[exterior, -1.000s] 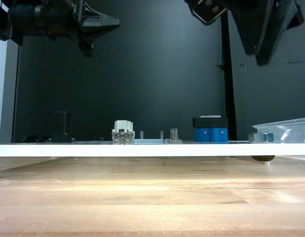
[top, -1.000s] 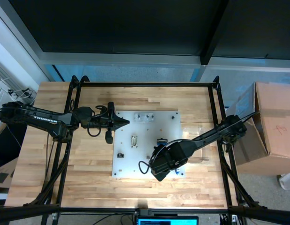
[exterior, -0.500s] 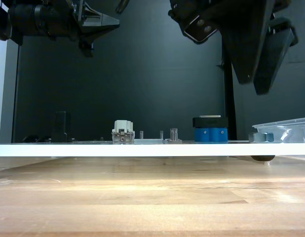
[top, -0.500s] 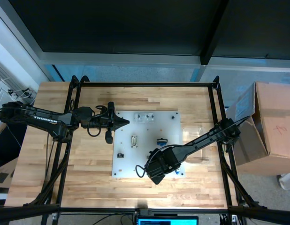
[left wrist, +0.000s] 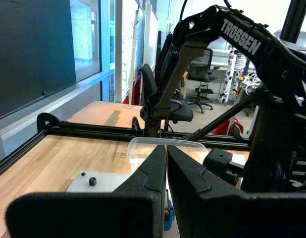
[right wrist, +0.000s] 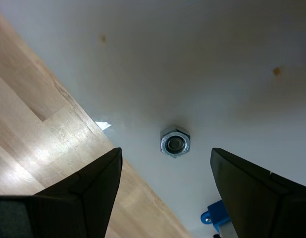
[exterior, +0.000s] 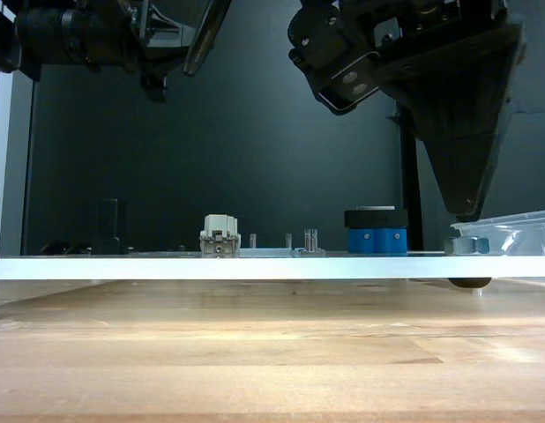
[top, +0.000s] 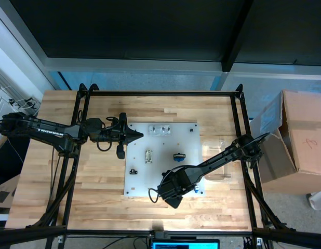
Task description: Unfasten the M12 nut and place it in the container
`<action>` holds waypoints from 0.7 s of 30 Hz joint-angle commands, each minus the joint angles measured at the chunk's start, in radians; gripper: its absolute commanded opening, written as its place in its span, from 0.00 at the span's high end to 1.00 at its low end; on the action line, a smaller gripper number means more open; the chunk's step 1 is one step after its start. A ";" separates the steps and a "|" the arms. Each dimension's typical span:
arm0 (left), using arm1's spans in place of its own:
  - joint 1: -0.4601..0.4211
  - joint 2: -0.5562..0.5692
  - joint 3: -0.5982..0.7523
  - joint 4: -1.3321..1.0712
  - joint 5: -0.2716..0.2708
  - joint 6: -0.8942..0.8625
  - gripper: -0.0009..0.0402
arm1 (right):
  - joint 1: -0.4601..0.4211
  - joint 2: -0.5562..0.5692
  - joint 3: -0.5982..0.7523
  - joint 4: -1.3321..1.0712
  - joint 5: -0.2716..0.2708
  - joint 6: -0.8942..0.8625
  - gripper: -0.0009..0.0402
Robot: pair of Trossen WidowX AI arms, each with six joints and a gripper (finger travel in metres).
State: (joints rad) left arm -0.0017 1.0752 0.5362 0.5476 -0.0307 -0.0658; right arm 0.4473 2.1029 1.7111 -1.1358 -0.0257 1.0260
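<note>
Two claws: the M12 nut [right wrist: 175, 142] sits on its stud just beneath my wide-spread right gripper [right wrist: 164, 157]; left gripper [left wrist: 166, 151], pinched together, hovers well apart.

The small silver hex nut [right wrist: 167, 139] sits flat and low on its stud [right wrist: 175, 144], bore facing up, near the near right edge of the white board [right wrist: 217, 59], with no fingers touching it. The clear plastic container [top: 211, 145] stands upright just beside the board's right edge, apart from the nut.

High down, low level, 2 wrist close; board [top: 163, 148] shared.
</note>
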 commanded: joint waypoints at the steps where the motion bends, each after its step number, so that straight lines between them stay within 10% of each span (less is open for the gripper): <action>1: 0.000 0.000 0.000 0.000 0.000 0.000 0.98 | 0.000 -0.001 -0.026 0.031 0.006 -0.019 0.39; 21: 0.000 0.000 0.000 0.000 0.000 0.000 0.98 | 0.000 -0.001 -0.060 0.074 0.016 -0.041 0.76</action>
State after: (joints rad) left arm -0.0017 1.0752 0.5358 0.5476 -0.0307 -0.0658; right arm 0.4469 2.1029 1.6508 -1.0676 -0.0063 0.9859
